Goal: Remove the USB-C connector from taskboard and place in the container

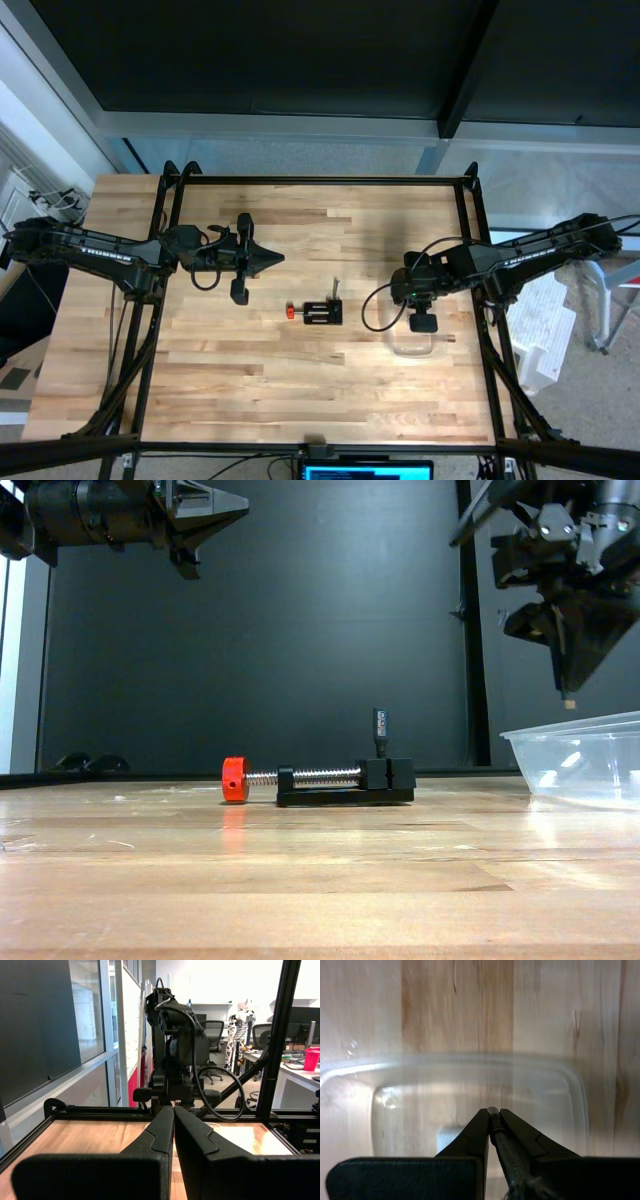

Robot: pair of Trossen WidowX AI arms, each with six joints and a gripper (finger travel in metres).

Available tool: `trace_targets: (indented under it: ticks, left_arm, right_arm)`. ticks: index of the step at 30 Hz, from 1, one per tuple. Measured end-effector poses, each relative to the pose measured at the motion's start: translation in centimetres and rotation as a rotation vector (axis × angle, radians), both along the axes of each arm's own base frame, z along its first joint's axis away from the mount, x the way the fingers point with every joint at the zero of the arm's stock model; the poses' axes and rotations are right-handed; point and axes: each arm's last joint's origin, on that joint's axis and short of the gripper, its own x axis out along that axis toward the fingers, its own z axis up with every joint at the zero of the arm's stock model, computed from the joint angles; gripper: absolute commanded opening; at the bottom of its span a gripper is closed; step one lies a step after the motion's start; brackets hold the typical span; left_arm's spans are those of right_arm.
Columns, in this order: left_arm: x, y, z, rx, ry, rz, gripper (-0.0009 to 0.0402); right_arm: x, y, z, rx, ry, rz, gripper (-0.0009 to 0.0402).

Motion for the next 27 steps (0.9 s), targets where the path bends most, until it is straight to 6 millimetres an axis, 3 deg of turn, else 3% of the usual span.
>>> trace_targets:
  ticks: [11,23,27]
  left_arm:
    - [0.0,0.0,0.0,0.0,0.0,0.0,0.0]
    - [0.0,0.0,0.0,0.0,0.0,0.0,0.0]
    - [0.0,0.0,0.0,0.0,0.0,0.0,0.0]
  right_arm:
    - [-1.7,-0.2,-2.3,-0.012,0.07,0.002,0.0002]
    - [-1.4,0.3,-3.1,-0.021,0.104,0.027,0.0002]
    - [-1.4,0.5,-3.2,-0.023,0.112,0.035,0.0021]
